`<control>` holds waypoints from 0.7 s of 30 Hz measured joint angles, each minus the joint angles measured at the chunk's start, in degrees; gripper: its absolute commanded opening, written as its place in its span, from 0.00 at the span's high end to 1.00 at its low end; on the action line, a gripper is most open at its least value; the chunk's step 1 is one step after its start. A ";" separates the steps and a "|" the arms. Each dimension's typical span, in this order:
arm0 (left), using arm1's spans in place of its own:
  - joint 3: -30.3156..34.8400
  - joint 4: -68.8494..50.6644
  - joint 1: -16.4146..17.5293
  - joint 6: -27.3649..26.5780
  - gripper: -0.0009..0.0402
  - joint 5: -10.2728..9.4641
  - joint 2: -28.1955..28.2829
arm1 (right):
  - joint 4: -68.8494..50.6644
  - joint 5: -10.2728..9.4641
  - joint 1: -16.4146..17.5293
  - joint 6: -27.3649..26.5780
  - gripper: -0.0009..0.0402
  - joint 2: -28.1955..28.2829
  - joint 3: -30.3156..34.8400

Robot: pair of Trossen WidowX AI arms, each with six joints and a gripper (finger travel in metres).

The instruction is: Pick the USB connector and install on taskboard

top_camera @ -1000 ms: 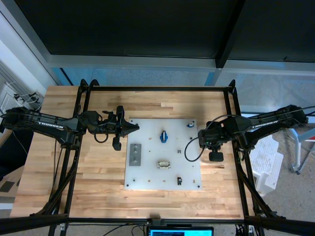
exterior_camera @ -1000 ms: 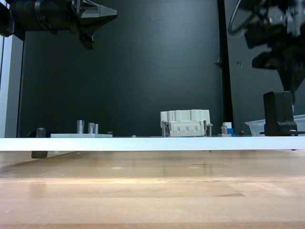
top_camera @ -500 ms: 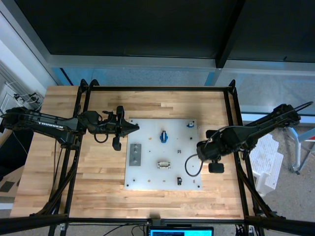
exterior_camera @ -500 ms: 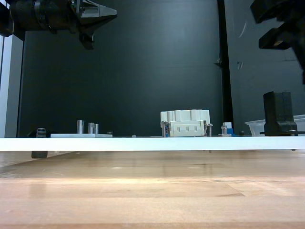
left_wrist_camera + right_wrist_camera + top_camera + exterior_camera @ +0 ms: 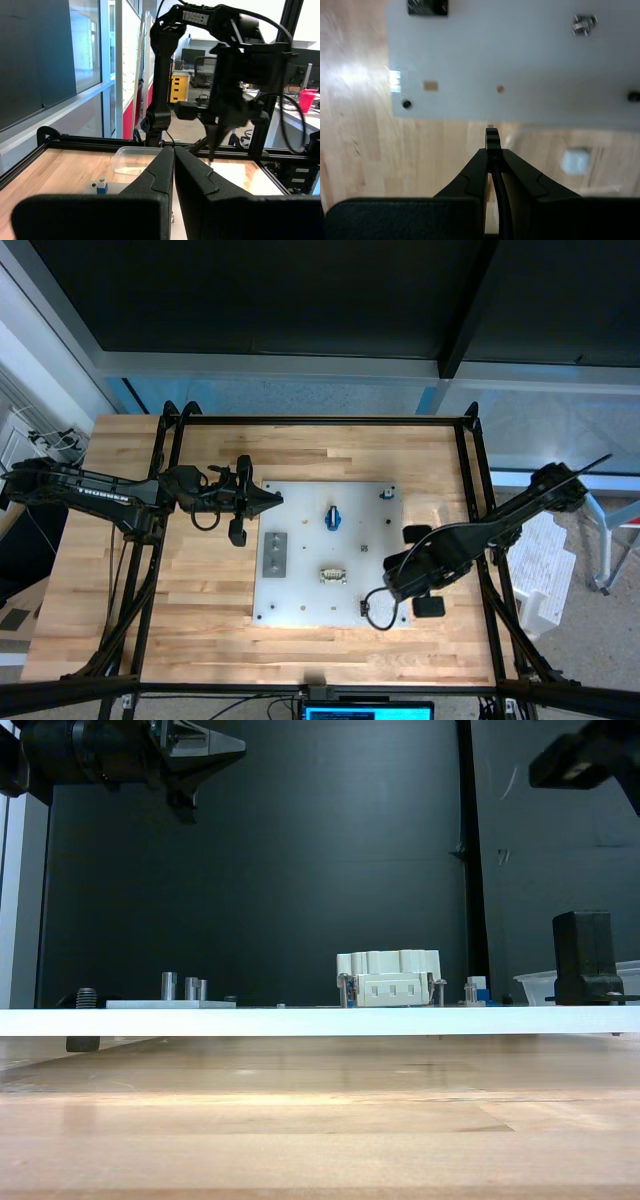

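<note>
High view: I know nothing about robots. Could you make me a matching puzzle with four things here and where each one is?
Things:
1. blue part
2. grey metal block
3. left pincer
4. right pincer

Places:
A. above the taskboard's right edge, toward the near side, shut on the USB connector
B. on the board, by its left edge
C. above the board's far left corner, shut and holding nothing
D. on the board, mid-width, toward the far edge

Pairs: 1-D, 2-B, 3-C, 4-A
</note>
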 measured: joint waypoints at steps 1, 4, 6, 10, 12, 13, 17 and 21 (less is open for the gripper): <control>0.00 0.00 0.00 0.00 0.98 0.00 0.00 | -0.13 0.02 0.00 0.02 0.98 1.09 1.29; 0.00 0.00 0.00 0.02 0.98 0.00 0.00 | -0.22 0.09 0.00 0.76 0.98 4.61 5.09; 0.00 0.00 0.00 0.00 0.98 0.02 -0.02 | -0.17 0.11 0.00 1.49 0.98 6.84 7.30; 0.00 0.00 0.00 0.00 0.98 0.00 -0.02 | -0.11 0.15 -0.04 1.97 0.98 10.93 11.58; 0.00 -0.02 0.00 0.00 0.98 0.00 -0.02 | -0.17 0.17 -0.09 2.08 0.98 12.92 13.70; 0.00 -0.02 0.00 0.00 0.98 0.00 0.00 | -0.09 0.17 -0.09 2.21 0.98 13.77 14.67; 0.00 -0.02 0.00 0.02 0.98 0.00 -0.02 | -0.42 0.20 -0.13 2.40 0.98 16.70 17.90; 0.00 0.00 0.00 0.02 0.98 0.00 -0.02 | -1.29 0.20 -0.13 2.43 0.98 18.82 20.13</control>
